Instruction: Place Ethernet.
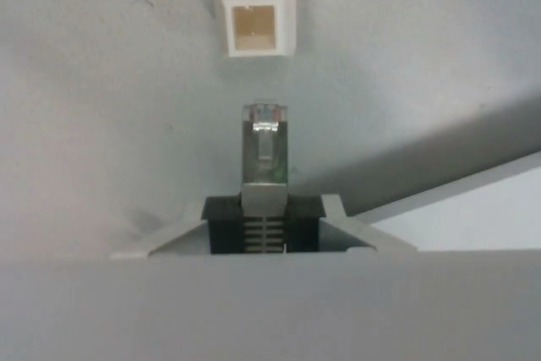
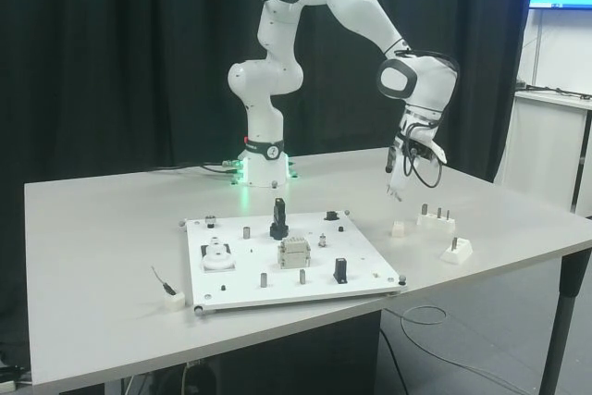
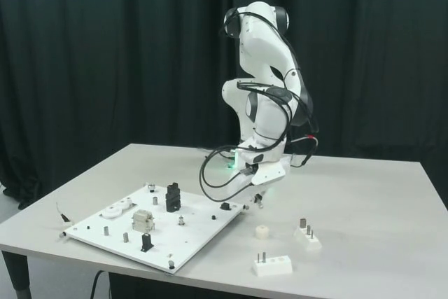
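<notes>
Grey table [image 2: 111, 219]: gripper [image 1: 264, 209] clamps Ethernet plug [image 1: 265, 145] above white socket [image 1: 254, 13]; any offset risks jamming the rim.

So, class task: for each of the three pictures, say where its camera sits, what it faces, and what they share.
Wrist view: on the wrist, looking past the fingers holding the Ethernet plug toward the small white square socket block.
First room view: before the table, facing the white arm.
Second room view: off a table corner; arm beyond the white square board.
Shared: the socket block.
</notes>
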Motion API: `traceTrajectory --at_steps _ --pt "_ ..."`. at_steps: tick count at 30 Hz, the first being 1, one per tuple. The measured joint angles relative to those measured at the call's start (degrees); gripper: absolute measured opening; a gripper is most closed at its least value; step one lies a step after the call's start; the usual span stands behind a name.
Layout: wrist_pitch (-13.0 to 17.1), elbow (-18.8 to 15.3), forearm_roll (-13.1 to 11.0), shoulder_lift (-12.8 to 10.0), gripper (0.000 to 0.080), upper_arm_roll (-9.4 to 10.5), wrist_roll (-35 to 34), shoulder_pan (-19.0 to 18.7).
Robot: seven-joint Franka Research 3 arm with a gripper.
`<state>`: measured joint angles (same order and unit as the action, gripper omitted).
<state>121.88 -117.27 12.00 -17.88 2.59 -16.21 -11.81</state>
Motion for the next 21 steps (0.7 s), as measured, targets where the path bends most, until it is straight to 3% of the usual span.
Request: traceTrajectory --at_steps 21 --pt "-0.68 1.21 0.0 0.18 0.01 -1.17 -5.21 0.18"
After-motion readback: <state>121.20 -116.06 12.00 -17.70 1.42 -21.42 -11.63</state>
